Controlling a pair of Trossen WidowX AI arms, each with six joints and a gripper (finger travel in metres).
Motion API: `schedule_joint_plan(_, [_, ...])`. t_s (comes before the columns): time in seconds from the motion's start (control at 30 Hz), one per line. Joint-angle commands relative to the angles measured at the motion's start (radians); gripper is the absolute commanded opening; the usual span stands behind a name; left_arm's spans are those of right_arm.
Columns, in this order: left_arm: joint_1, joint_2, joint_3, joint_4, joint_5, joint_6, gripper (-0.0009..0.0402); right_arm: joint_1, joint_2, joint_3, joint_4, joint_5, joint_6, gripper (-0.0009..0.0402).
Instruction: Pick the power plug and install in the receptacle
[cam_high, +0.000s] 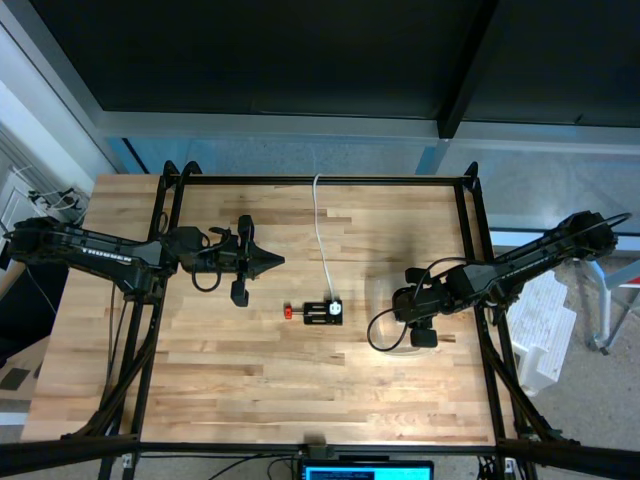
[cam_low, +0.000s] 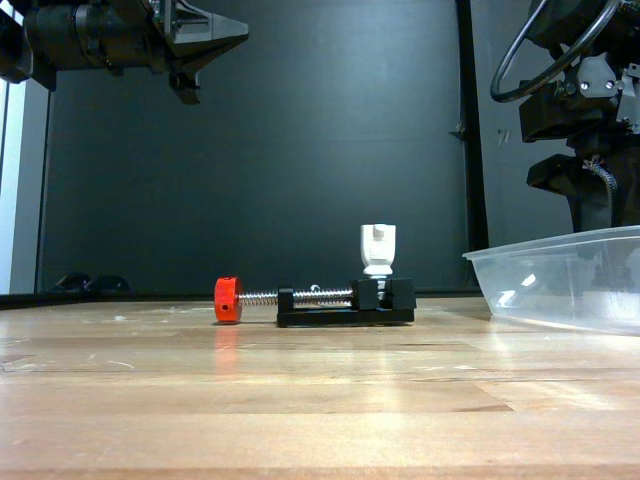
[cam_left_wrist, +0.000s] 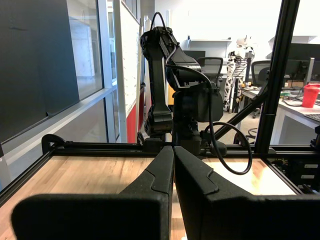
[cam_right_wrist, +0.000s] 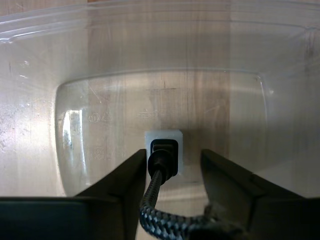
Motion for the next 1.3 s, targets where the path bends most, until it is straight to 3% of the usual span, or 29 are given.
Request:
schedule_joint_plan(0.03, [0.0,0.0,0.0,0.0,0.0,0.0,0.0,0.0,0.0,0.0,-0.001,0.0,-0.002,0.0097])
schedule_joint_plan(0.33, [0.0,0.0,0.0,0.0,0.0,0.0,0.0,0.002,0.0,0.001,-0.001,0.0,-0.002,-0.0003])
schedule_joint_plan(1.3, [0.0,0.0,0.0,0.0,0.0,0.0,0.0,0.002,-0.042,0.037,-0.068,0.0,-0.002,0.0])
